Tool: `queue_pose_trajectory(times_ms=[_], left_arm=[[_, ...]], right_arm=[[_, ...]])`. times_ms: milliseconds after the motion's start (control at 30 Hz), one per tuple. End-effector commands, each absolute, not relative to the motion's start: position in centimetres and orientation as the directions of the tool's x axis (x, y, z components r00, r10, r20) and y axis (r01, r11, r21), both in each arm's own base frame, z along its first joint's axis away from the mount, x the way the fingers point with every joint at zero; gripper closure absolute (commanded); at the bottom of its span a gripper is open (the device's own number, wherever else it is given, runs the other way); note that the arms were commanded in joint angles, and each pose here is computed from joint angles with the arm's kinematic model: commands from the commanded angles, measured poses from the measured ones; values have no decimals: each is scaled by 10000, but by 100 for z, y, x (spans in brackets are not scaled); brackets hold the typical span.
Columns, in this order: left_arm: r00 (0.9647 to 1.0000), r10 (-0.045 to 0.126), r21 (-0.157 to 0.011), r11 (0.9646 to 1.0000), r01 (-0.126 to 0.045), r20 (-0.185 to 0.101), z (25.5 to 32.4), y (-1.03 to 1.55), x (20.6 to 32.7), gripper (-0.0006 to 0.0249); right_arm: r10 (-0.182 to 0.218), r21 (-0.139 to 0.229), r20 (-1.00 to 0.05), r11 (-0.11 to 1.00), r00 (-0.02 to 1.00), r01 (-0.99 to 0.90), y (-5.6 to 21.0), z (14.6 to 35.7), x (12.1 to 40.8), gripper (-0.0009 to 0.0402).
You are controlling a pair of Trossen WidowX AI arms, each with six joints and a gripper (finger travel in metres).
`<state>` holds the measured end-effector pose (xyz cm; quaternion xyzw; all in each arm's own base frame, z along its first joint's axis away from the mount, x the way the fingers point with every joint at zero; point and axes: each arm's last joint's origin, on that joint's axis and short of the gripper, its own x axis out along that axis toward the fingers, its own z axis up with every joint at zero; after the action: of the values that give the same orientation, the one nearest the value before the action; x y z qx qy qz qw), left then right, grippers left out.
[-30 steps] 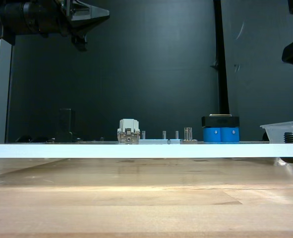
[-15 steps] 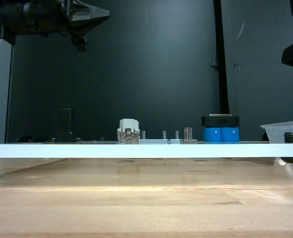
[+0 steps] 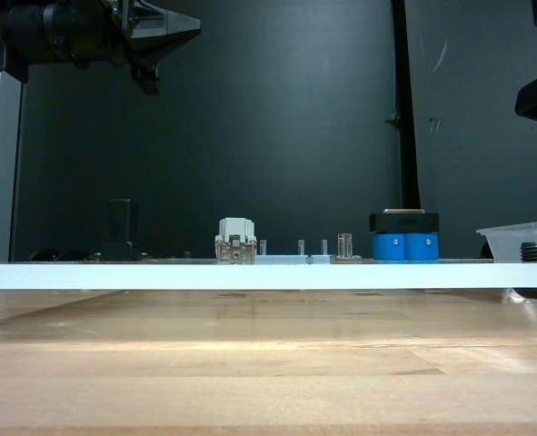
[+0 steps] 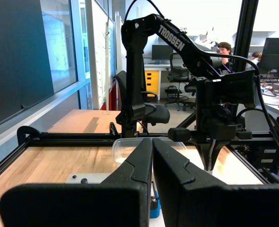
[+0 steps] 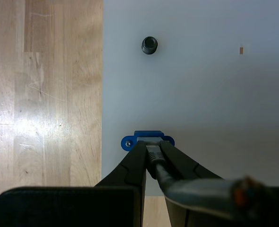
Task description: Remove the RJ45 connector from the taskboard and place in the container
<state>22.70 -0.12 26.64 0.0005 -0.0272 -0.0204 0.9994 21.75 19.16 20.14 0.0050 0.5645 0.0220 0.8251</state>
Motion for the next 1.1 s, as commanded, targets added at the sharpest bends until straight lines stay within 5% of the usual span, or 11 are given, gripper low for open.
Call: queue_pose_trajectory(times_ms=[33, 767, 1100], left_arm=[[9977, -408, 20, 9992, 408, 543, 2664, -12, 2270, 243], [9977, -404, 20, 9992, 404, 543, 2664, -11, 2270, 243], [9977, -408, 20, 9992, 408, 543, 2664, -12, 2270, 243]], right_arm=[[487, 399, -9322, 9987, 3586, -317, 1920, 2016, 2175, 395], [738, 678, -9127, 9973, 4020, -292, 1839, 2284, 2097, 393], [-98, -87, -9379, 10000, 3467, 48, 1460, 2527, 1739, 393]])
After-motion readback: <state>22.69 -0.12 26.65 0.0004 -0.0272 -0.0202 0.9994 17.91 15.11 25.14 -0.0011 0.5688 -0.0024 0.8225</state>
